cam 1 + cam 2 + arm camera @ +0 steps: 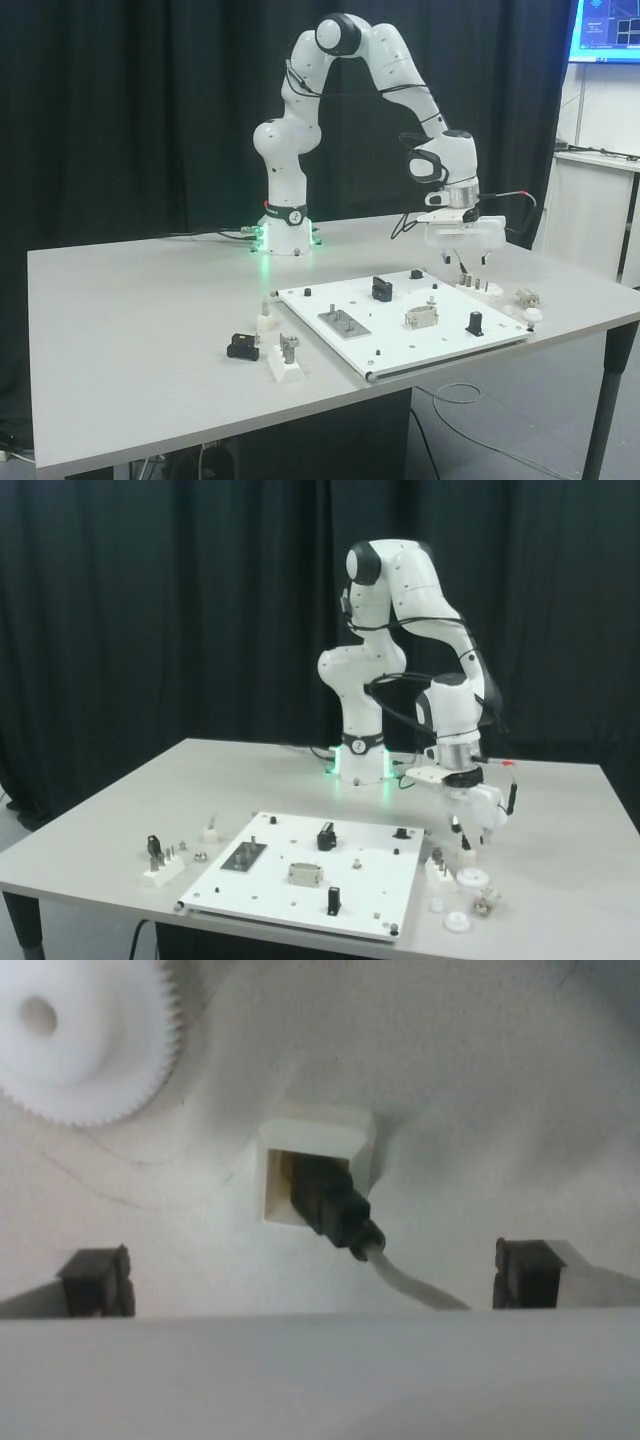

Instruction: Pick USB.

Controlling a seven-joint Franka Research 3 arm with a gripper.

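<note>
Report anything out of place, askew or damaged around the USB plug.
Nothing looks damaged. The black USB plug sits tilted in its white holder, its white cable trailing out. The open gripper hangs above it.

Black curtains (130,120) hang behind the grey table (130,310), with perhaps a screen (608,30) at one side.

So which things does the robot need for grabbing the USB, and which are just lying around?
Needed:
USB plug
white holder it sits in
pincer, open above it

Lying around:
white gear
white board
black clip
</note>
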